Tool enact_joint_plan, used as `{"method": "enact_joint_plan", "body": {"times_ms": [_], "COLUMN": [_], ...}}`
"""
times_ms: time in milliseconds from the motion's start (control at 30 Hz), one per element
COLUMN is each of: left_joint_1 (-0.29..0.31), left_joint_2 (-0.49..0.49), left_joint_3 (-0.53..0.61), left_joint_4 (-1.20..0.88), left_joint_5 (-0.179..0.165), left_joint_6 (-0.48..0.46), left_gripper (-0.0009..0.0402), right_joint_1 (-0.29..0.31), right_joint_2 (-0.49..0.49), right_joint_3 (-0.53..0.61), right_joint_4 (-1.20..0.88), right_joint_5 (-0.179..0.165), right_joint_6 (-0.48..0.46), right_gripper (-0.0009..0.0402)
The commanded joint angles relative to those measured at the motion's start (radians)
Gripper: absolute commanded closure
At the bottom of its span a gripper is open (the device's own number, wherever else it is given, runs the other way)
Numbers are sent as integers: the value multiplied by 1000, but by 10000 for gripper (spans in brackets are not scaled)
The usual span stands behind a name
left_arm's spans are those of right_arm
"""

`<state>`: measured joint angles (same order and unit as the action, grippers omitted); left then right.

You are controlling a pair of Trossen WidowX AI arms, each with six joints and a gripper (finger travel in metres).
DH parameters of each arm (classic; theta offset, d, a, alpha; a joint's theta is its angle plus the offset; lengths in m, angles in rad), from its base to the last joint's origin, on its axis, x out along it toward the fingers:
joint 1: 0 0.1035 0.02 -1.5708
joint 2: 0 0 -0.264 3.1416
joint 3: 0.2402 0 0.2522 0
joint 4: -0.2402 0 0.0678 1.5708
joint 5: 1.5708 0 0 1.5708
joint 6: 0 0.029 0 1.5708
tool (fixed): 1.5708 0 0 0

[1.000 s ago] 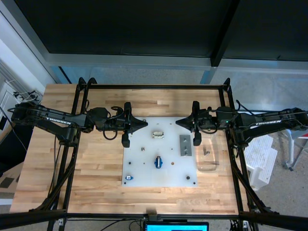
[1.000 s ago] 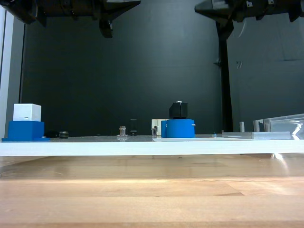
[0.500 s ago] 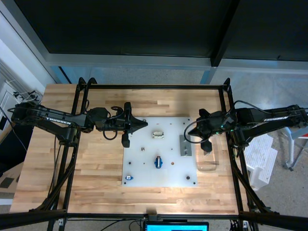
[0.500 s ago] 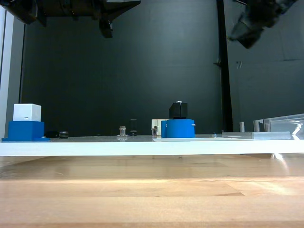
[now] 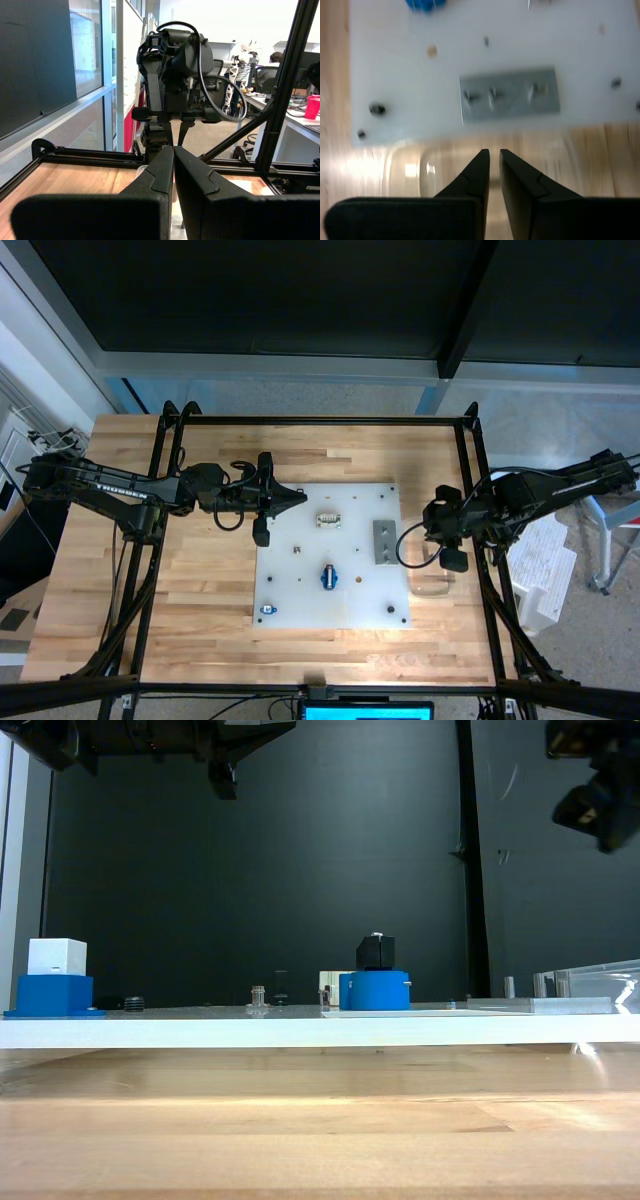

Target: Pick the 16mm cylinder and install on the taskboard

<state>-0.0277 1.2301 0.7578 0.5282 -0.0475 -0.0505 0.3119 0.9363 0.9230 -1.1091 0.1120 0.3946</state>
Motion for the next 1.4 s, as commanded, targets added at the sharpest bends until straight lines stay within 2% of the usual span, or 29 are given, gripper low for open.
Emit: {"method": "enact_joint_plan", "body": {"times_ms": [33, 233, 467, 567, 667, 1400], "left_joint_1": [0, 0, 0, 0, 0, 0], "left_joint_2": [0, 0, 0, 0, 0, 0], "left_joint_3": [0, 0, 0, 0, 0, 0], "left_joint_4": [0, 0, 0, 0, 0, 0], "left_joint_5": [0, 0, 0, 0, 0, 0], "left_joint_6": [0, 0, 0, 0, 0, 0], "left_gripper": [392, 392, 392, 392, 392, 392], "right_joint_1": [31, 63, 69, 73, 79, 124], "right_joint_2": [14, 60, 116, 120, 120, 120], "right_joint_3": [0, -2, -15, -27, -40, -192], "right_joint_4": [-64, -120, -112, -108, -98, 60], "right_joint_5": [0, 1, 1, 5, 27, 27], "right_joint_6": [37, 70, 69, 70, 71, 117], "right_gripper": [332, 276, 188, 164, 157, 157]}}
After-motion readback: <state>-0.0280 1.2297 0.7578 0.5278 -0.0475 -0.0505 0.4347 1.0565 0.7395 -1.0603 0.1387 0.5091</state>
